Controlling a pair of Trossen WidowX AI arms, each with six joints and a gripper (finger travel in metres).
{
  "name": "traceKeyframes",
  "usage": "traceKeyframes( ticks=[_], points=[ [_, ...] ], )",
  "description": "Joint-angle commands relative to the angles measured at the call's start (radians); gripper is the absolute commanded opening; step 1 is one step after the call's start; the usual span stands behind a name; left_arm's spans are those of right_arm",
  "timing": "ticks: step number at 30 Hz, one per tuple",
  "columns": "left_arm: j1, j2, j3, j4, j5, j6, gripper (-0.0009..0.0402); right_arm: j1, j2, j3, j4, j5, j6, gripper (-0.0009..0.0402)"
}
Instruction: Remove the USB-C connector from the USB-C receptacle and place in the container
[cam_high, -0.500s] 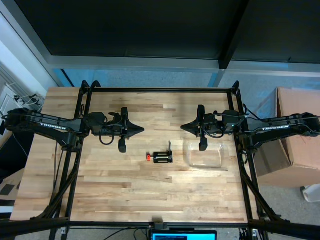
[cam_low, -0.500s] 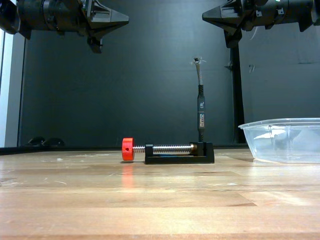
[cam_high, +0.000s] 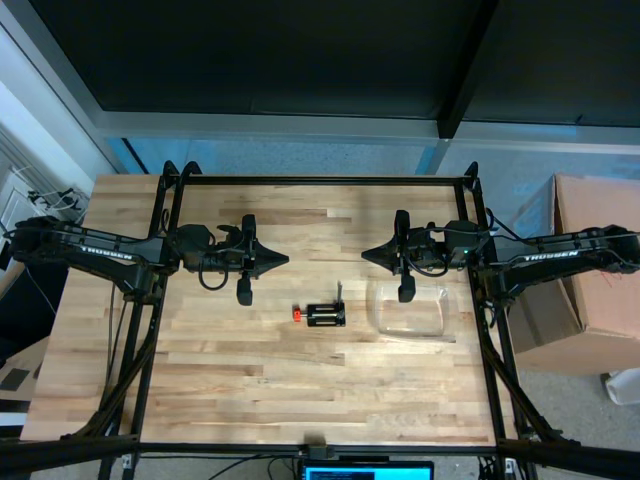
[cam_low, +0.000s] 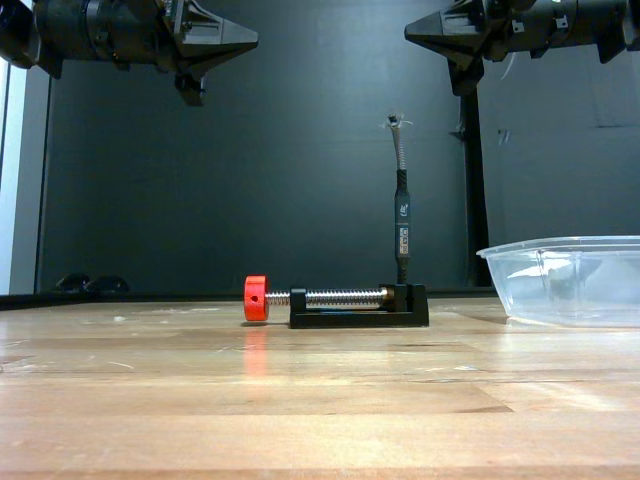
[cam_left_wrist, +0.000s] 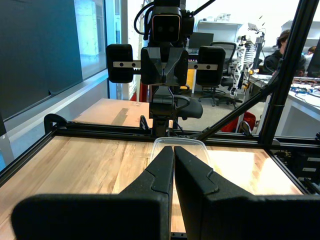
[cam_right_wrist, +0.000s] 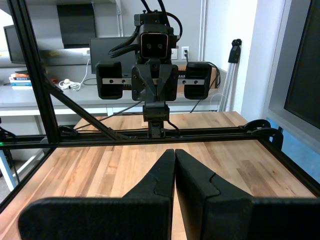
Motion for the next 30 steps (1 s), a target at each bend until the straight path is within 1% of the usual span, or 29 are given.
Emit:
traceKeyframes(
  ticks=[1, 4, 8, 12, 15, 21, 24, 26, 28, 30],
  points=[
    [0.0, 0.0, 0.0, 0.0, 0.0, 0.0, 0.0, 0.002, 0.0, 0.011, -0.037, -0.002, 0.011, 0.0],
    [0.0, 0.0, 0.0, 0.0, 0.0, 0.0, 0.0, 0.031, 0.012, 0.084, -0.235, 0.006, 0.003, 0.0],
    [0.0, 0.0, 0.0, 0.001, 0.0, 0.0, 0.0, 0.092, 0.065, 0.209, -0.507, 0.008, 0.008, 0.0],
    [0.0, 0.0, 0.0, 0.001, 0.0, 0.0, 0.0, 0.164, 0.166, 0.354, -0.775, 0.055, 0.031, 0.0],
    [0.0, 0.0, 0.0, 0.0, 0.0, 0.0, 0.0, 0.192, 0.26, 0.467, -0.956, 0.059, 0.058, 0.0],
    [0.0, 0.0, 0.0, 0.0, 0.0, 0.0, 0.0, 0.204, 0.448, 0.67, -1.202, 0.063, 0.094, 0.0],
    [0.0, 0.0, 0.0, 0.001, 0.0, 0.0, 0.0, 0.205, 0.522, 0.762, -1.3, 0.082, 0.098, 0.0],
    [0.0, 0.0, 0.0, 0.001, 0.0, 0.0, 0.0, 0.206, 0.561, 0.817, -1.354, 0.083, 0.093, 0.0004],
    [0.0, 0.0, 0.0, 0.001, 0.0, 0.0, 0.0, 0.207, 0.591, 0.869, -1.398, 0.083, 0.09, 0.002],
    [0.0, 0.0, 0.0, 0.0, 0.0, 0.0, 0.0, 0.207, 0.614, 0.909, -1.423, 0.083, 0.09, 0.0046]
  ],
)
